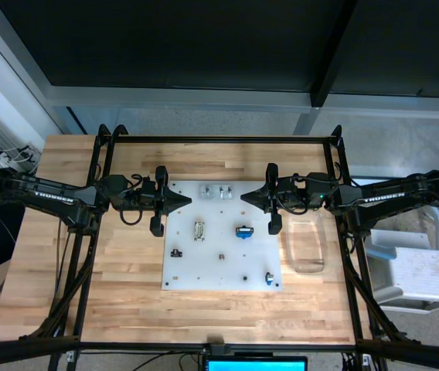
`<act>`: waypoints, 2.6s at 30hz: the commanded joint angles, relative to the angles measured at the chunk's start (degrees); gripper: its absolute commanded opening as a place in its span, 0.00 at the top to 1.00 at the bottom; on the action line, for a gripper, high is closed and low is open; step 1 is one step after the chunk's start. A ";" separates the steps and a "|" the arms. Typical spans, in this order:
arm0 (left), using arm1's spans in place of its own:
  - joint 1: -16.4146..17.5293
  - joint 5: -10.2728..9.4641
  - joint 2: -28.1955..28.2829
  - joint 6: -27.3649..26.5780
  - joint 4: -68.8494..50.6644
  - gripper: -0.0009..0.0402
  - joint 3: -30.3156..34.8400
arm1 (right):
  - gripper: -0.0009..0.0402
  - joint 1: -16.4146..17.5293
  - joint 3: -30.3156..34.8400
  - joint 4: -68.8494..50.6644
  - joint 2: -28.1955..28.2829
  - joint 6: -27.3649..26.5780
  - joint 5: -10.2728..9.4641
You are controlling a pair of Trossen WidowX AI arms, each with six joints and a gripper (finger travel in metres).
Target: Remove the rj45 connector and place it in the container
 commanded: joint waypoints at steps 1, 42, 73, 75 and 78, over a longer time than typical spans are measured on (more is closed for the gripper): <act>0.00 0.02 0.04 0.02 0.00 0.98 0.00 | 0.98 0.11 0.02 0.11 0.00 0.26 -0.09; 0.00 0.02 0.04 0.02 0.00 0.98 0.00 | 0.98 12.04 30.01 -72.04 7.17 9.70 4.70; 0.00 0.02 0.04 0.02 0.00 0.98 0.00 | 0.98 32.09 39.98 -90.66 16.55 27.61 9.27; -0.02 0.02 0.02 0.02 0.00 0.98 0.00 | 0.98 33.20 39.74 -90.86 16.55 28.44 9.27; -0.02 0.02 0.04 0.02 0.00 0.98 0.00 | 0.98 34.38 39.67 -91.19 17.53 29.62 9.27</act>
